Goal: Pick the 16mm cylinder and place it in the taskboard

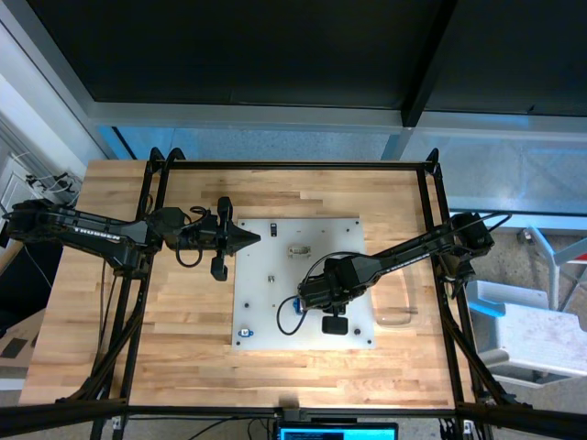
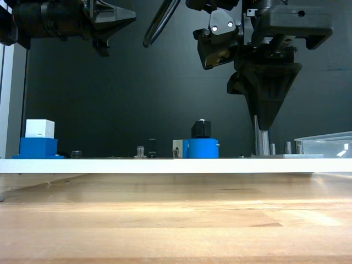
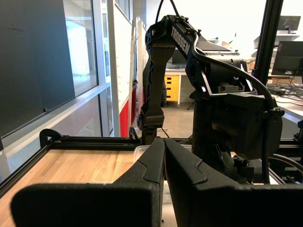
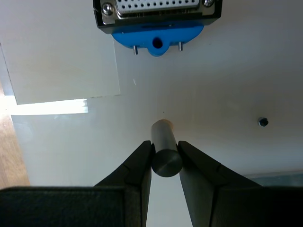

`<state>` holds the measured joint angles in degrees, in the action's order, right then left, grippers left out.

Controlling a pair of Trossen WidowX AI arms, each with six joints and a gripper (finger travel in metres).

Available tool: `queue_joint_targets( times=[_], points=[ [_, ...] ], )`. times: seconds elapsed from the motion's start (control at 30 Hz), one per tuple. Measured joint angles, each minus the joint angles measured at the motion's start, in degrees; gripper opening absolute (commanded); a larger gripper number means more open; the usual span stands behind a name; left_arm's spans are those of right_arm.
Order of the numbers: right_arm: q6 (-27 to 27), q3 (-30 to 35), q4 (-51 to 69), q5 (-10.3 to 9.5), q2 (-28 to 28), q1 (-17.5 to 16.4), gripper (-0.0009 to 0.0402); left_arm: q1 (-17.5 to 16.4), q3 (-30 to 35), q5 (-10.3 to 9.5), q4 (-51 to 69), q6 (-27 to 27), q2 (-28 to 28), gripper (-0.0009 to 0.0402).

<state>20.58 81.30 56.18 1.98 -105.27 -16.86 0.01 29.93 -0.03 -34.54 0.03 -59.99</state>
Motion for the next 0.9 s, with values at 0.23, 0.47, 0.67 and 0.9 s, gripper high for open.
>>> queue_joint_targets(
  times=[0.23,0.47,0.67,0.9],
  points=[
    [-0.1,-0.2,-0.4,0.02,0.0,0.0,0.0043,0.0,0.0,0.02,0.0,0.0,0.0,0.0],
    [-0.1,-0.2,-0.6,0.92,0.0,0.0,0.0043,0.0,0.0,0.02,0.0,0.0,0.0,0.0],
    [-0.1,-0.2,-0.6,1.05,0.0,0.0,0.0043,0.0,0.0,0.02,0.0,0.0,0.0,0.0],
    [0.0,-0.2,-0.5,0.83,0.0,0.0,0.0043,0.0,0.0,0.02,0.0,0.0,0.0,0.0]
  ],
)
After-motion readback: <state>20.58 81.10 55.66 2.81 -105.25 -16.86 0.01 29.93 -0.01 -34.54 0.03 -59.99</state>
